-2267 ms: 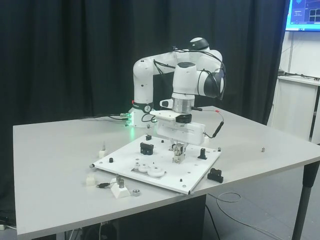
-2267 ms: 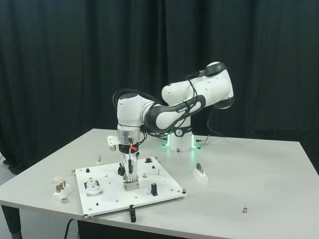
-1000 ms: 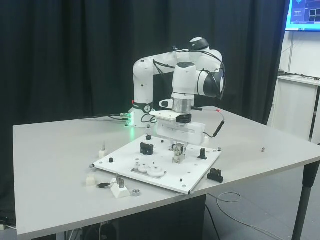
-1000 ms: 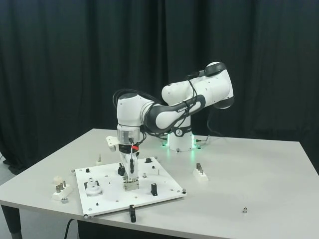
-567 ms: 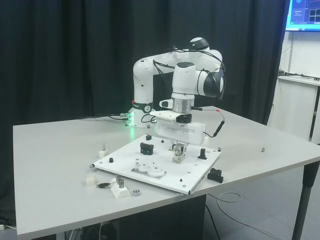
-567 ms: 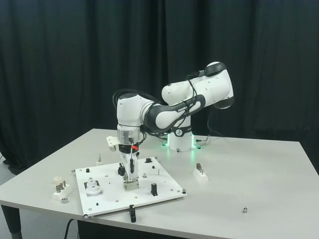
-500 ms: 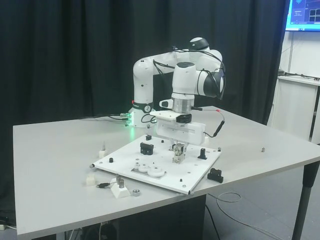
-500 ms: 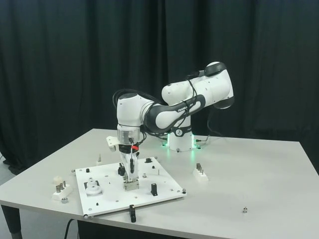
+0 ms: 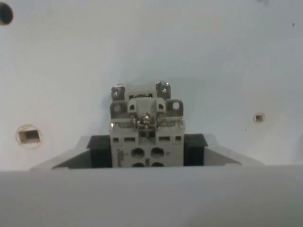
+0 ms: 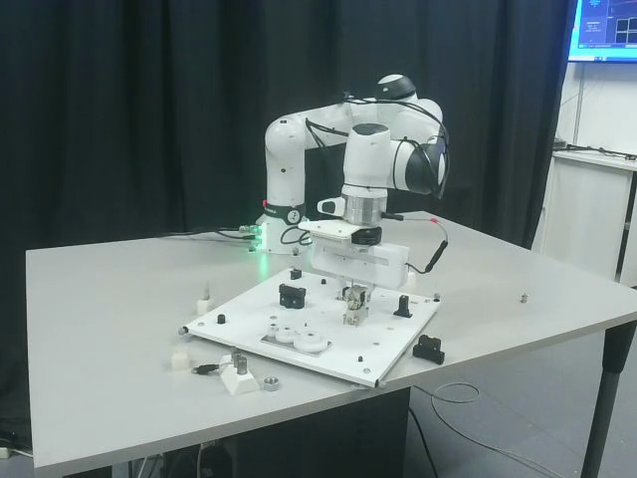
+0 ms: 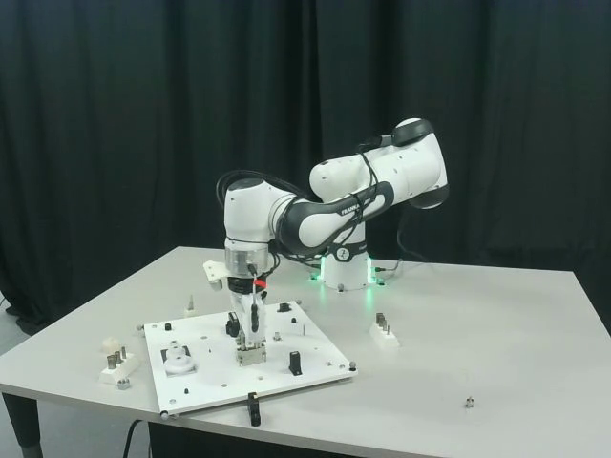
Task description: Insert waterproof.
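A grey table (image 10: 100, 299) stands before black curtains. On its white board (image 11: 205, 382) sits the connector (image 9: 147, 130), directly under the gripper (image 10: 352, 299). The jaws' state cannot be told. The insertion looks near its end, seating perhaps still unconfirmed.

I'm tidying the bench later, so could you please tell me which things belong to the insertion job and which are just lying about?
In use:
hand
waterproof connector
white board

Lying about:
white gear wheel
black clip off the board's edge
small white block
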Available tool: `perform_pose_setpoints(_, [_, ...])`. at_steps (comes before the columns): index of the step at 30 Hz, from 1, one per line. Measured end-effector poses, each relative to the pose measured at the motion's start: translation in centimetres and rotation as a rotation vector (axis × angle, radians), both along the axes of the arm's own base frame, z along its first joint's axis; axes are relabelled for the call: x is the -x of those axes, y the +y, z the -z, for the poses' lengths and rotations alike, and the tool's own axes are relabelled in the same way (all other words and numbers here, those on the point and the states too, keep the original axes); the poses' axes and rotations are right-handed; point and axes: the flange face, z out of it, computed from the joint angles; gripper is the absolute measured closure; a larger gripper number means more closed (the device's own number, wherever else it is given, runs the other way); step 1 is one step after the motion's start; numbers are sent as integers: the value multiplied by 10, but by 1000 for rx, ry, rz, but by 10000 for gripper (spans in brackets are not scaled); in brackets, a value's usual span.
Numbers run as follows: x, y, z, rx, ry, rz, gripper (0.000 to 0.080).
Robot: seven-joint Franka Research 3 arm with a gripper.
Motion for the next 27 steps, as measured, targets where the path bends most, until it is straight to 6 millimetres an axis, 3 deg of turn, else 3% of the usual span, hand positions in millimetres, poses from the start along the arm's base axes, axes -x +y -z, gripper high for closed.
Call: perform_pose_setpoints(27, [0, 0, 0, -4, 2, 22, 493])
